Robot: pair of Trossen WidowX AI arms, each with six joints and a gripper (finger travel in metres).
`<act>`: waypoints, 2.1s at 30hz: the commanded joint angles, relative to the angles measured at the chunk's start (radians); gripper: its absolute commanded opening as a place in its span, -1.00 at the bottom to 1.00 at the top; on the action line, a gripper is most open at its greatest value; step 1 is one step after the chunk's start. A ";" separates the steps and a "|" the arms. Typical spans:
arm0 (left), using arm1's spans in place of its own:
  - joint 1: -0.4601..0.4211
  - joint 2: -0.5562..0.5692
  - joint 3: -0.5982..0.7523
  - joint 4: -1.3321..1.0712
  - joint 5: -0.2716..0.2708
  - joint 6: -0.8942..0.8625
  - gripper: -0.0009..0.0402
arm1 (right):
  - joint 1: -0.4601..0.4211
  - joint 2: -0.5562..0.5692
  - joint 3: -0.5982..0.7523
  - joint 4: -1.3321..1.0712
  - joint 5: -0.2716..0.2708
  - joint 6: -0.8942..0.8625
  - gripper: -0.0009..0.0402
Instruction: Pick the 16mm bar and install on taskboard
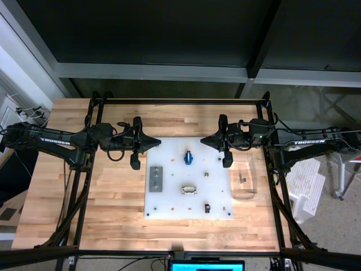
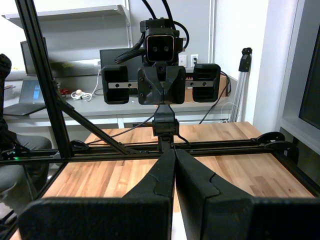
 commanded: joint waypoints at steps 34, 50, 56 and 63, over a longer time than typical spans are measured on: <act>0.000 0.000 0.000 0.000 0.000 0.000 -0.96 | 0.110 0.000 0.215 -0.769 0.093 0.099 -0.96; 0.000 0.000 0.000 0.000 0.000 0.000 -0.96 | 0.257 0.000 0.230 -1.290 0.121 0.156 -0.96; 0.000 0.000 0.000 0.000 0.000 0.000 -0.96 | 0.280 0.000 0.230 -1.434 0.121 0.157 -0.96; 0.000 0.000 0.000 0.000 0.000 0.000 -0.96 | 0.314 0.000 0.230 -1.530 0.120 0.157 -0.96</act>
